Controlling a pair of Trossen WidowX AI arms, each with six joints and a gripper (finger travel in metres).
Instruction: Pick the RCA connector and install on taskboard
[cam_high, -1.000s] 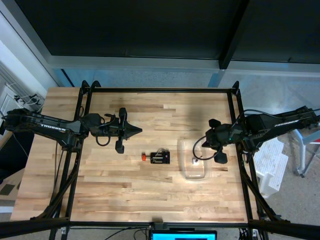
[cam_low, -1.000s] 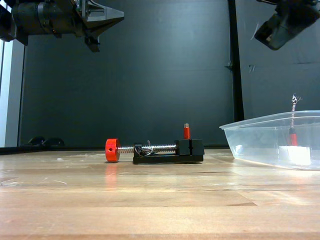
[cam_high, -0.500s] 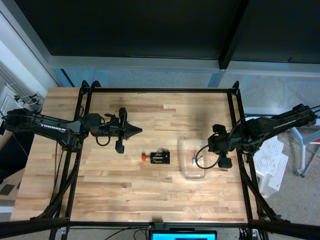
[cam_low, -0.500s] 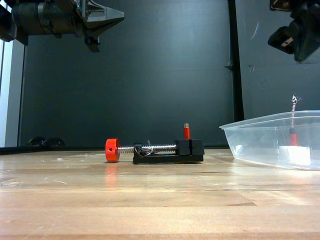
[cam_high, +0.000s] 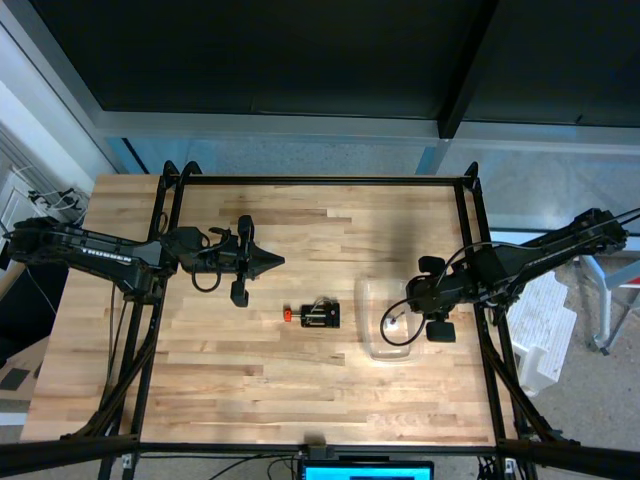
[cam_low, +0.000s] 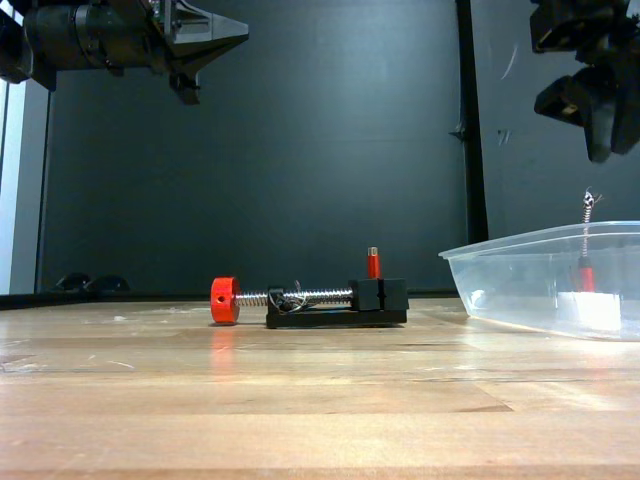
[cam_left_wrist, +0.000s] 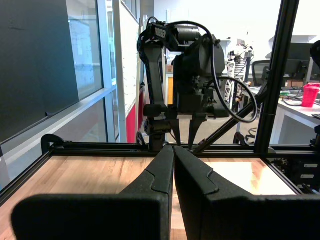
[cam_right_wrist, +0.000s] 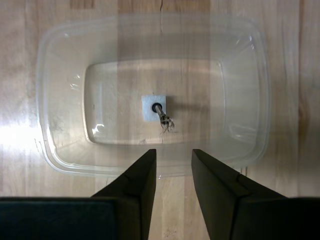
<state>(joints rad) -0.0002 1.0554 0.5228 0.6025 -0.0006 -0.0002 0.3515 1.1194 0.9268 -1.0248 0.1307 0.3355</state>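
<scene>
The RCA connector (cam_right_wrist: 161, 112) stands upright in a tiny white square piece (cam_right_wrist: 148, 114) in the middle of the clear plastic tray (cam_right_wrist: 50, 100), right of centre in the high view. Above the tray hangs the right gripper (cam_right_wrist: 173, 152), pointing down, its fingers moderately apart and holding nothing. The taskboard (cam_high: 320, 316) lies at the centre of the wooden table (cam_high: 250, 400), its red-orange knob (cam_low: 225, 300) at its left end. Up and left of it, well above the wood, hovers the left gripper (cam_high: 275, 262), fingers pressed together, empty.
</scene>
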